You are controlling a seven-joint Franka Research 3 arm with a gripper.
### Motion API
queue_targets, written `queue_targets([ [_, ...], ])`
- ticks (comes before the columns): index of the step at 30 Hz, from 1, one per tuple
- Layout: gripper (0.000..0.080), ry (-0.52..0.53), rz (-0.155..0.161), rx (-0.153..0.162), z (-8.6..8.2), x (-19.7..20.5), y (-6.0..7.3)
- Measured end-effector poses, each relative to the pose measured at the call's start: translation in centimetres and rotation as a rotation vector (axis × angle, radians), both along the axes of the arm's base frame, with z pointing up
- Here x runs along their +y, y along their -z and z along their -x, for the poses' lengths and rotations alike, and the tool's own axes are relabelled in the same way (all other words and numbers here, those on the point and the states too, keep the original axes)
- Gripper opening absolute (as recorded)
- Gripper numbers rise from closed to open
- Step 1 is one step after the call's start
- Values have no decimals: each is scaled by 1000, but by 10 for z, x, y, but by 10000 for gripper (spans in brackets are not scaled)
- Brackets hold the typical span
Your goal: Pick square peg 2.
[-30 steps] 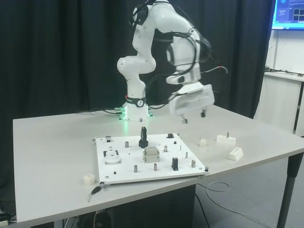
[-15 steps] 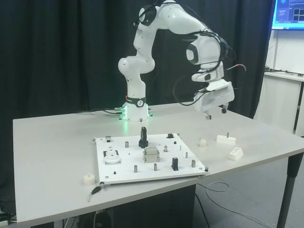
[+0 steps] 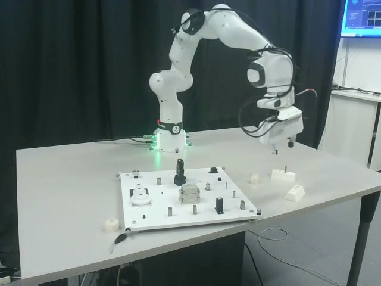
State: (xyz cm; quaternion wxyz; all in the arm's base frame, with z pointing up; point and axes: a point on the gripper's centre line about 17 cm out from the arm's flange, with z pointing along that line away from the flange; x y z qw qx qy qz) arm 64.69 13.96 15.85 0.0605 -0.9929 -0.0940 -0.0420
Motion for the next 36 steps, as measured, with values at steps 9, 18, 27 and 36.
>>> queue_targets([
  [9, 800, -70, 18, 19, 14, 42, 24],
  [18, 800, -126, 35, 44, 33, 78, 46],
  [27, 800, -178, 56, 66, 56, 99, 64],
  [36, 800, -231, 89, 77, 77, 108, 81],
])
